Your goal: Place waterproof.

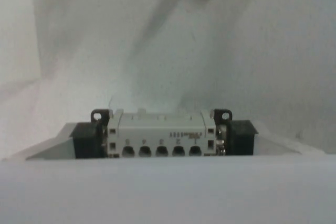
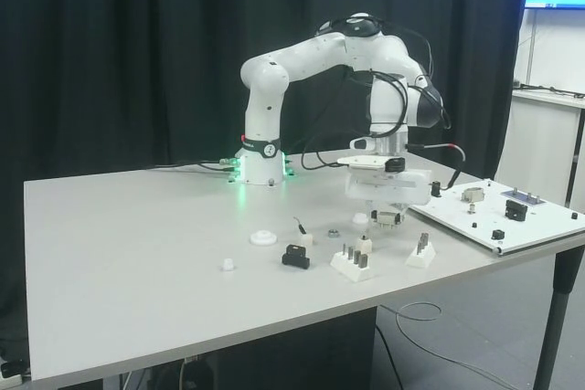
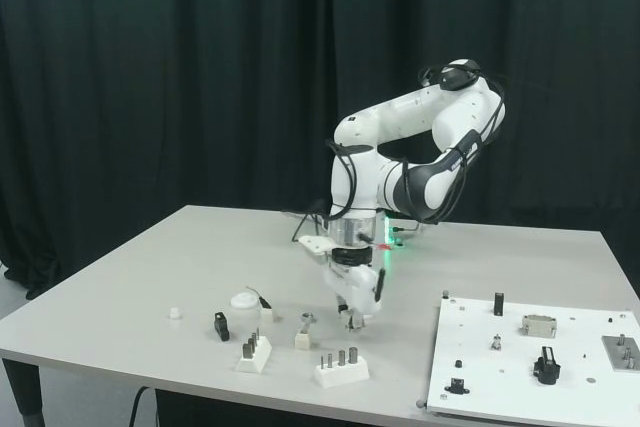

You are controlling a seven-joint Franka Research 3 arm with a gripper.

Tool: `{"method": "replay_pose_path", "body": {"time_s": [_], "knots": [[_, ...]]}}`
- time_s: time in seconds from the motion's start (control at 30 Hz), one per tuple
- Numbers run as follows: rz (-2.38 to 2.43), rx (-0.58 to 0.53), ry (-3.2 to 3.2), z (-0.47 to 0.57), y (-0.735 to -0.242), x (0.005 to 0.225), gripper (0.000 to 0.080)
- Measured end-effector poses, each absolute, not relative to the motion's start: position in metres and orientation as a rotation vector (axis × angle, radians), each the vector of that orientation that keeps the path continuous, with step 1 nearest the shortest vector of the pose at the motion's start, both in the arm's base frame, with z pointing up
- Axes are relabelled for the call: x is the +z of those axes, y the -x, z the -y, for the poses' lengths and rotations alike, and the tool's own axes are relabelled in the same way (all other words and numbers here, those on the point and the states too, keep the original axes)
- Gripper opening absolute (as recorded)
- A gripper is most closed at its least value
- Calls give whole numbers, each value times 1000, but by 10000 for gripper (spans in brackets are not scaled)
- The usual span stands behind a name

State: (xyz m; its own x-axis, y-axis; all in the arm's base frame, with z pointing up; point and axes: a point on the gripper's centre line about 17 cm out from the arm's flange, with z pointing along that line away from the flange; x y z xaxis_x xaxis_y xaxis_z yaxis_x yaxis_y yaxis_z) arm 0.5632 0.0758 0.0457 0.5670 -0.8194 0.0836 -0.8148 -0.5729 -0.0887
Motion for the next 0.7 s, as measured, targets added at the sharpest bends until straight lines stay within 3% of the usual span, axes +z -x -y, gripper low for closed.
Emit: {"method": "replay_pose_path", "body": {"time_s": [0.7], "knots": [[-1924,-159,2460,-70,-556,40,512]]}}
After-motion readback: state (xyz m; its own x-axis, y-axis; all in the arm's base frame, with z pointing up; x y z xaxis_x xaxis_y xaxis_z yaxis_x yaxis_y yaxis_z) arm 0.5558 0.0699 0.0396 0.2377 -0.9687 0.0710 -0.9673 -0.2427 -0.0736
